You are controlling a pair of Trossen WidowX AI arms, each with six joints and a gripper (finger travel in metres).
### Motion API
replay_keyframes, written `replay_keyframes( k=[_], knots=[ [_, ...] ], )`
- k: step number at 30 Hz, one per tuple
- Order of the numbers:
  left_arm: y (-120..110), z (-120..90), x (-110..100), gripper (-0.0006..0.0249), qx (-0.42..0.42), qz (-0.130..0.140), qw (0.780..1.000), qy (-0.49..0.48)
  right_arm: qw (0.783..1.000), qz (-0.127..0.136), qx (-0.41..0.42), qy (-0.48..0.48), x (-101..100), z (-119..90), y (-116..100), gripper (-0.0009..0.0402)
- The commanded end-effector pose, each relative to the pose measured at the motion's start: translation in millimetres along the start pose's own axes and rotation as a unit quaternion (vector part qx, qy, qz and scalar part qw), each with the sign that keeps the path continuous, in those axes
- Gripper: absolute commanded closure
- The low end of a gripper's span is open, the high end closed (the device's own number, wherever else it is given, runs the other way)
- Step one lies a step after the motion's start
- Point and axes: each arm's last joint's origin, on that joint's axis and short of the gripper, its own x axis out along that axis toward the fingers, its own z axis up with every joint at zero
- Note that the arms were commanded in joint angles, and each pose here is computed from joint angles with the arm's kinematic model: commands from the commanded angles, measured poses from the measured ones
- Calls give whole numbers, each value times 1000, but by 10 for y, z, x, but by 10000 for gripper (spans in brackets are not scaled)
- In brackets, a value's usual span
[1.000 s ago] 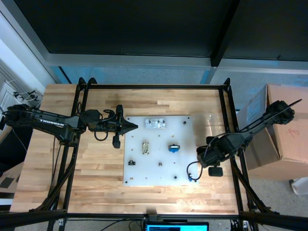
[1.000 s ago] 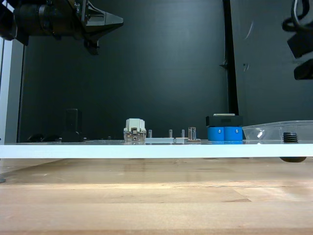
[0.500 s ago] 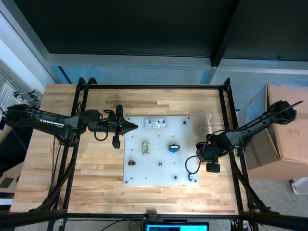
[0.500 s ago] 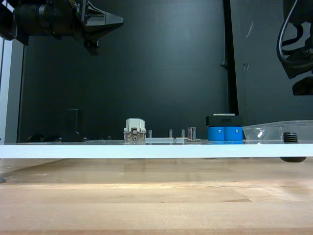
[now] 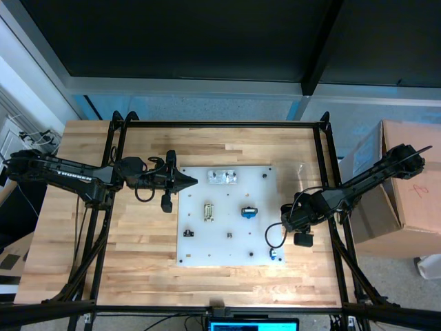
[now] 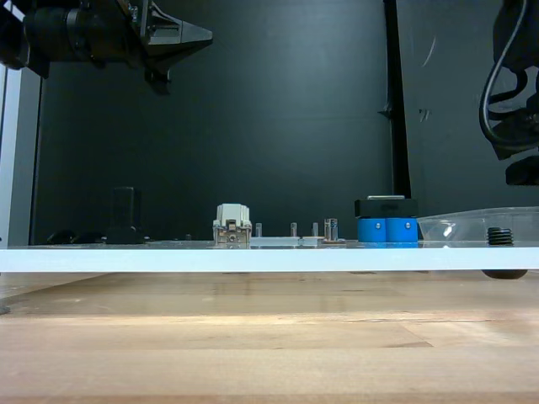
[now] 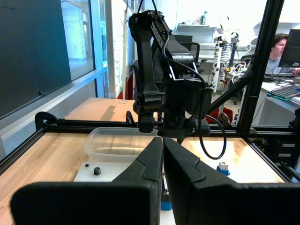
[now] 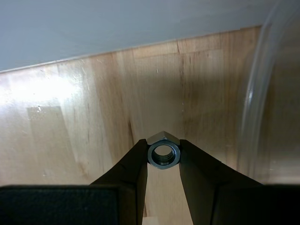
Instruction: Unfasten the M12 nut and place it in the container
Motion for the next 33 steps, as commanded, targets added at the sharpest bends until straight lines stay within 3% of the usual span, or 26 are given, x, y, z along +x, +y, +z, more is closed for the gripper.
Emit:
replay_keyframes(
  k=[1,9,22,33],
  knots=[
    [0,0,0,243,0,0,1000,0,1000,-2,0,3,24,-15,-10,377],
    [0,0,0,243,0,0,1000,0,1000,-3,-1,-4,31,-8,-9,324],
    [0,0,0,243,0,0,1000,0,1000,0,-2,-7,11,7,5,193],
    [0,0,0,243,0,0,1000,0,1000,9,-3,-14,-123,69,51,174]
  ],
)
